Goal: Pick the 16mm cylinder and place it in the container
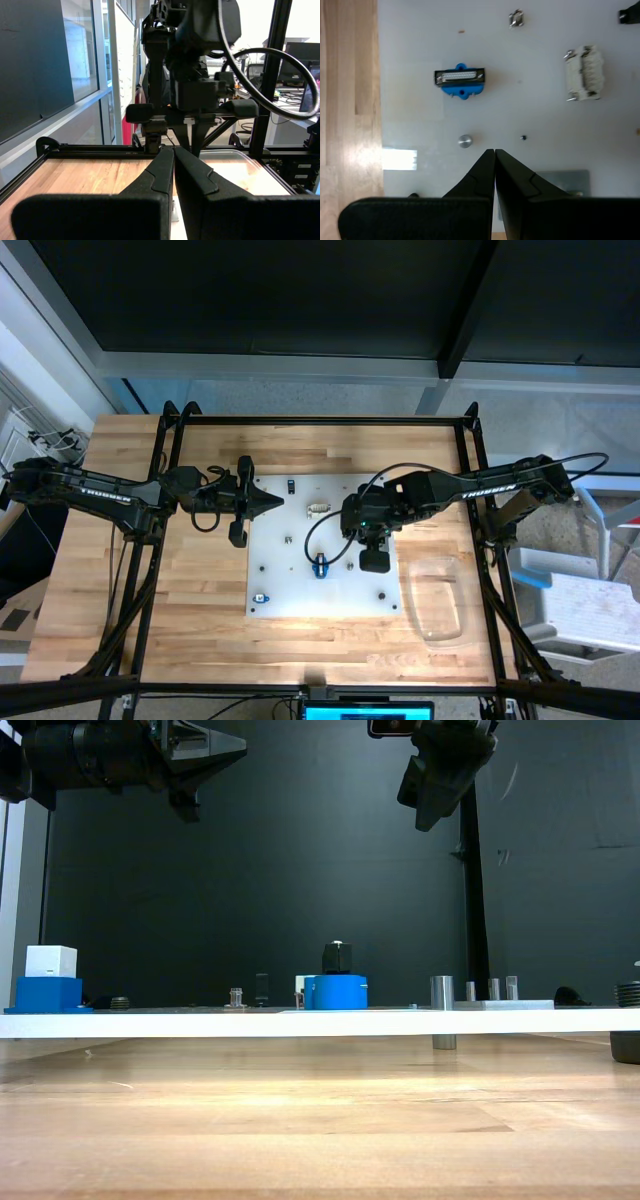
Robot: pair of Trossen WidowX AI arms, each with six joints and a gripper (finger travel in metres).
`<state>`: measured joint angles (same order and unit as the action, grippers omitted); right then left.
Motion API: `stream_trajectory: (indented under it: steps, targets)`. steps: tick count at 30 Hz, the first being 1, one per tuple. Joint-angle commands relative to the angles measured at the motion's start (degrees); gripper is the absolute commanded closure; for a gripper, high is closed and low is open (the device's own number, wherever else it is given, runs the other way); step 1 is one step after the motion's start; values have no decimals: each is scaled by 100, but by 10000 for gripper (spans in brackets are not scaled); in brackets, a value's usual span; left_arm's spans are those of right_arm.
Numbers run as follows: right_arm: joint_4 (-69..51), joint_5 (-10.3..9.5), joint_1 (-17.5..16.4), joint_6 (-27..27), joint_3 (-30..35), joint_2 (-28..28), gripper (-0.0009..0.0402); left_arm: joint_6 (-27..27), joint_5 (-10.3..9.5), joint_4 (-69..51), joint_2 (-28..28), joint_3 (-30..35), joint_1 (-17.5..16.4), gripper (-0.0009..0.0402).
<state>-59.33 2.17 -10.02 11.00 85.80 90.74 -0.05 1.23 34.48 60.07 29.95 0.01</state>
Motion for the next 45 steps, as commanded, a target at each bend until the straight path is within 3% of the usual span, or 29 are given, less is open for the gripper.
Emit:
stream_trajectory:
  steps: [1,11,23,29,45]
  targets:
    - [-44,129,-133,39,-4,68,393,2,0,2,2,0,0,393]
    - [-22,146,-326,146,-11,361,377,2,0,2,2,0,-2,393]
    - [-20,278,-391,260,-20,743,251,2,0,2,2,0,0,393]
    - [-13,280,-426,262,-20,984,208,2,0,2,2,0,0,393]
    - [46,273,-501,195,-20,1480,199,2,0,2,2,0,-2,393]
